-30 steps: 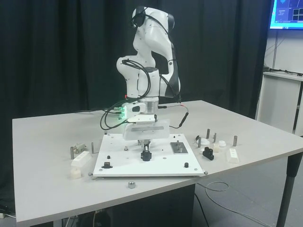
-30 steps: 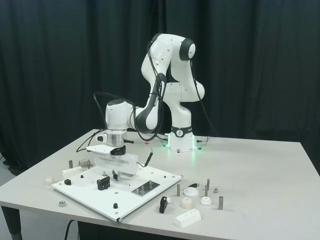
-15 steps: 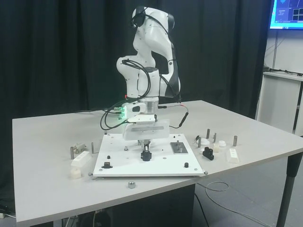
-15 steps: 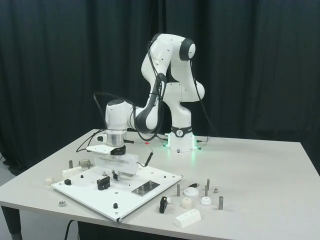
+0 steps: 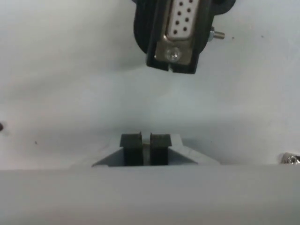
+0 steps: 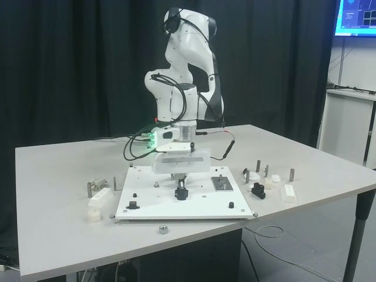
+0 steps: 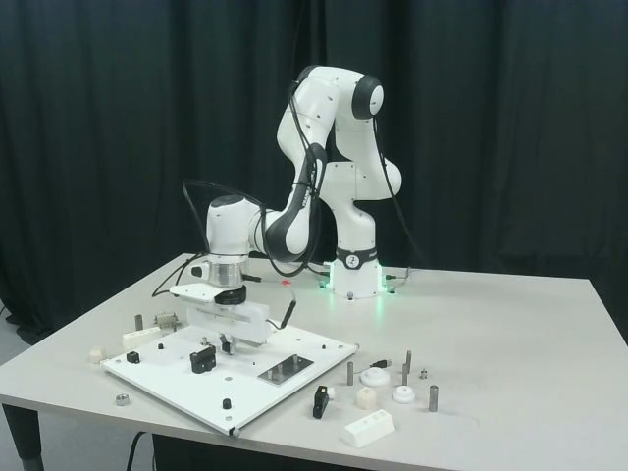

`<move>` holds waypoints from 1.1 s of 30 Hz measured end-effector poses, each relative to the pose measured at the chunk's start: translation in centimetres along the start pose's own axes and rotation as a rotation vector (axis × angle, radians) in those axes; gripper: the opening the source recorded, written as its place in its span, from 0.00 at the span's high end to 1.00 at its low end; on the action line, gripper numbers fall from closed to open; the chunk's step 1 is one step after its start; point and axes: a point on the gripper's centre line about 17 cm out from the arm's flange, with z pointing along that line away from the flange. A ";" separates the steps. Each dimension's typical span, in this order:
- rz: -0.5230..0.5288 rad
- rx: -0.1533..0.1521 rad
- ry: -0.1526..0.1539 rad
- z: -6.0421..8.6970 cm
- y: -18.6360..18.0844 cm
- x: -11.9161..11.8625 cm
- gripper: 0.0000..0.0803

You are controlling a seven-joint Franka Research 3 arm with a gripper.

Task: Remove square peg 1.

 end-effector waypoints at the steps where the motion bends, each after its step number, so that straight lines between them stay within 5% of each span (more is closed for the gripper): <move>1: 0.008 0.000 0.000 0.0 0.0 0.0 0.96; 11: 0.081 0.000 0.000 0.0 0.0 0.0 0.96; 33: 0.061 0.003 -0.008 -0.1 0.0 -0.1 0.96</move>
